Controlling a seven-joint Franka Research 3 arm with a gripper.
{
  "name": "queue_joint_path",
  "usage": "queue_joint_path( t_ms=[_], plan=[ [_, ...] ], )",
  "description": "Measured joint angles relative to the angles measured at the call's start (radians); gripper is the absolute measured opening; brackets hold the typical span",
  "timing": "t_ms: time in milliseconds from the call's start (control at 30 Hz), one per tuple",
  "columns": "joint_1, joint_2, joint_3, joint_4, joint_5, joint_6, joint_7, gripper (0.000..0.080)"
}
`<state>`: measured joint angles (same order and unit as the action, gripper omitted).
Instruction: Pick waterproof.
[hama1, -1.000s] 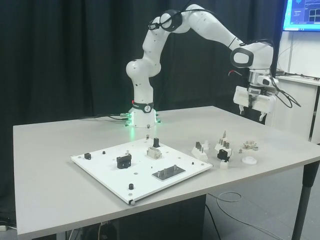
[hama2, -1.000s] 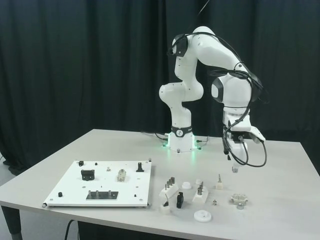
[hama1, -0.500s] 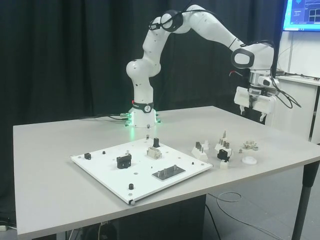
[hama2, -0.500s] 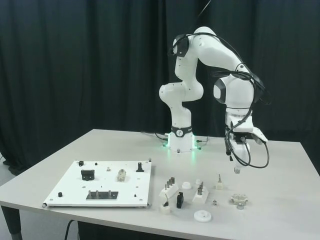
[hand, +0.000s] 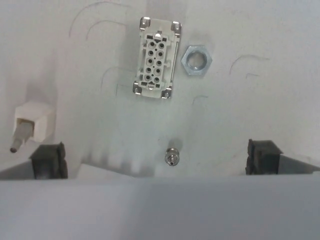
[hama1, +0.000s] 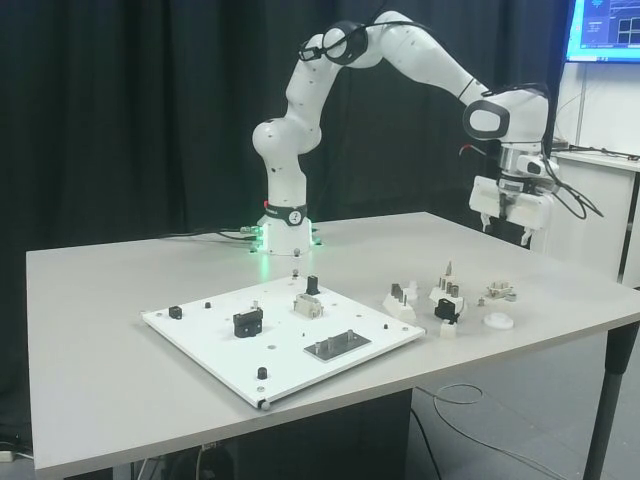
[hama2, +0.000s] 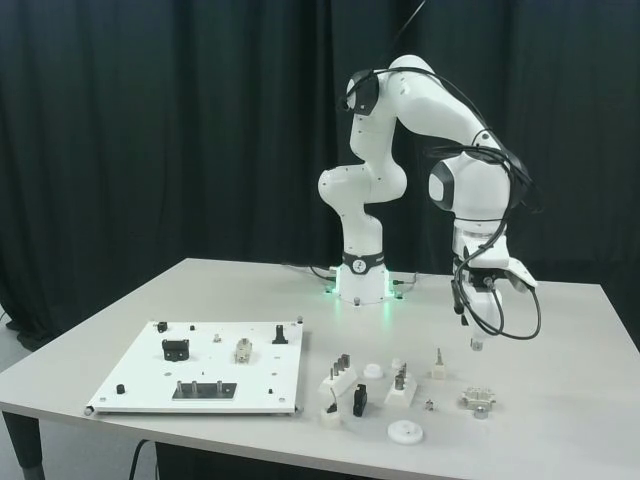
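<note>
One waterproof connector (hand: 156, 59), one nut (hand: 196, 60) and one small pin (hand: 172, 156) lie on the table beneath the wide-open gripper (hand: 155, 159).

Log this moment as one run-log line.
phase: approach | gripper: above table, jaws open, holding nothing | below: waterproof connector, nut beside it, small pin | contact: none
</note>
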<state>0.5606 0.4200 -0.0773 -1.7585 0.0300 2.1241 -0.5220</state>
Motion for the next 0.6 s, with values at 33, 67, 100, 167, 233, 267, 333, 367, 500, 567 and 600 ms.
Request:
queue_joint_path(
  t_ms=[33,67,100,167,233,267,333,367,500,567,600],
  plan=[
    [0.0,0.001,0.0,0.0,0.0,0.002,0.0,0.08],
    [0.0,0.002,0.0,0.0,0.0,0.004,0.001,0.08],
    [0.0,0.003,0.0,0.0,0.0,0.005,0.001,0.08],
    [0.0,0.004,0.0,0.0,0.0,0.006,0.004,0.08],
    [0.0,0.006,0.0,0.0,0.0,0.007,0.008,0.08],
    [0.0,0.006,0.0,0.0,0.0,0.008,0.009,0.08],
    [0.0,0.008,0.0,0.0,0.0,0.009,0.01,0.08],
    [0.0,0.008,0.0,0.0,0.0,0.009,0.01,0.08],
    [0.001,0.012,0.0,0.0,0.0,0.013,0.013,0.08],
    [0.001,0.015,0.0,0.0,0.0,0.017,0.015,0.08],
    [0.001,0.016,0.0,0.0,0.0,0.019,0.016,0.08]
  ],
)
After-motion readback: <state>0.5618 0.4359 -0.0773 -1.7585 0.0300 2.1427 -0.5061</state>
